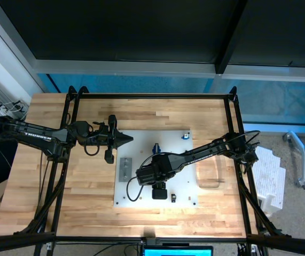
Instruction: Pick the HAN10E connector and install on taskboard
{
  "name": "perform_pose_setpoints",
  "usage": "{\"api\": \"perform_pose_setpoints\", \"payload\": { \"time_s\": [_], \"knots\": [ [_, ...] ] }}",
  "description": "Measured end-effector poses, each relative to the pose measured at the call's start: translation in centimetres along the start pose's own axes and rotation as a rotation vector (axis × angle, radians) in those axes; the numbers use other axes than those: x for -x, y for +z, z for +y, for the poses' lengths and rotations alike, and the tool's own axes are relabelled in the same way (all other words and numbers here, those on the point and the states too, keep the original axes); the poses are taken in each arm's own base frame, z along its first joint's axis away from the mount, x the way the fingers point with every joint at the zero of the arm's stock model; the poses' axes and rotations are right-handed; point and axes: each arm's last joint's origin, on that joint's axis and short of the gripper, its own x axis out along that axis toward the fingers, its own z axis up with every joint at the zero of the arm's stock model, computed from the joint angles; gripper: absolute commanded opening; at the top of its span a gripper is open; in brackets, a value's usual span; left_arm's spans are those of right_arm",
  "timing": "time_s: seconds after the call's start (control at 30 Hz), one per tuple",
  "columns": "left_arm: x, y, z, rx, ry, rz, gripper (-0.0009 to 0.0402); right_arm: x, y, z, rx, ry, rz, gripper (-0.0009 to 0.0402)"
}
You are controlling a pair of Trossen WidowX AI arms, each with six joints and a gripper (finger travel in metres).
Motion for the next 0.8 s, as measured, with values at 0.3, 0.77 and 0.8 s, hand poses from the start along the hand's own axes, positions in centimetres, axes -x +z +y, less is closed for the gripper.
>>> {"api": "perform_pose_setpoints", "payload": {
  "time_s": [0.3,0.77,0.8],
  "knots": [
    [0.0,0.0,0.0,0.0,0.0,0.0,0.0001,0.25,0.04,0.01,0.002,0.004,-0.002,0.0039],
    [0.0,0.0,0.0,0.0,0.0,0.0,0.0001,0.52,0.19,0.06,0.013,0.023,0.0,0.0173],
    [0.0,0.0,0.0,0.0,0.0,0.0,0.0001,0.53,0.19,0.08,0.013,0.023,0.0,0.0186]
  ]
}}
